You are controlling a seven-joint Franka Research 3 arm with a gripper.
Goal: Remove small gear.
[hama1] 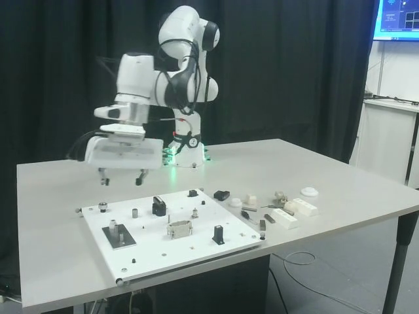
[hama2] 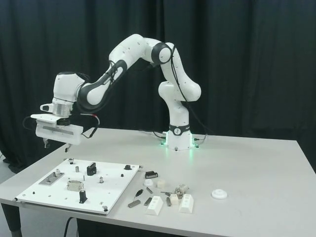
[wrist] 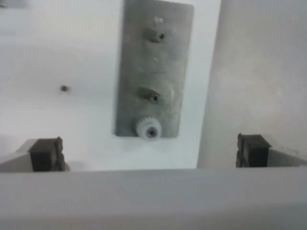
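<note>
Pincer [wrist: 151, 152]: hanging wide open over the white board, holding nothing; both black fingertips [wrist: 46, 154] are standing well apart in the wrist view.
Small gear [wrist: 148, 128]: sitting on a peg at one end of the grey plate, white and toothed, between and below the fingertips, touched by neither.
Grey plate [wrist: 153, 67]: lying flat on the white board, carrying two more bare pegs [wrist: 154, 34] in a row beyond the gear.
White board [hama1: 167, 229]: resting on the table near its front edge, holding the plate at the end under the pincer.
Arm [hama2: 133, 54]: reaching from its base out over the board.
Table [hama2: 247, 163]: grey, bearing loose small parts [hama2: 168, 197] beside the board.
</note>
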